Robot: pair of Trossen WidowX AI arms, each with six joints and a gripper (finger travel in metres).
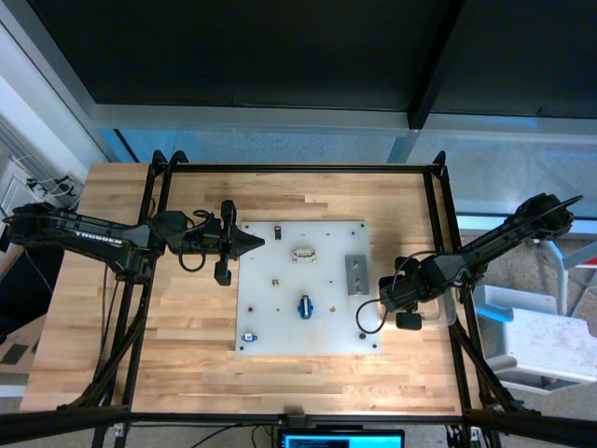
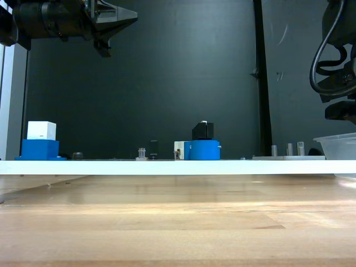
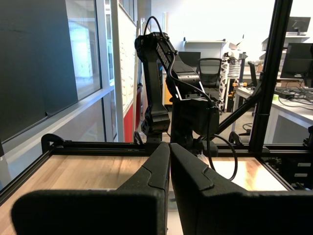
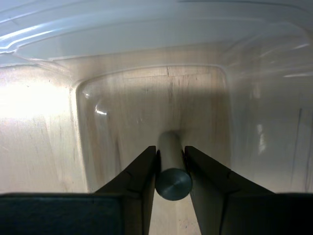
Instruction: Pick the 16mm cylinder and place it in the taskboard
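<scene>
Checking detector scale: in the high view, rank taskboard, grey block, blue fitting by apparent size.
1. taskboard
2. grey block
3. blue fitting
Left gripper, shut, hovers over the taskboard's left edge; right gripper holds the 16mm cylinder inside the clear tray.

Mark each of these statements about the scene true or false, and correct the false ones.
1. The right gripper has a metal peg between its fingers. True.
2. The peg sits in a hole of the white board. False: it is inside the clear tray, held between the right gripper's fingers.
3. The left gripper is shut with nothing in it. True.
4. The left gripper rests on the board. False: it hangs in the air above the board's left edge.
5. A blue fitting stands on the board. True.
</scene>
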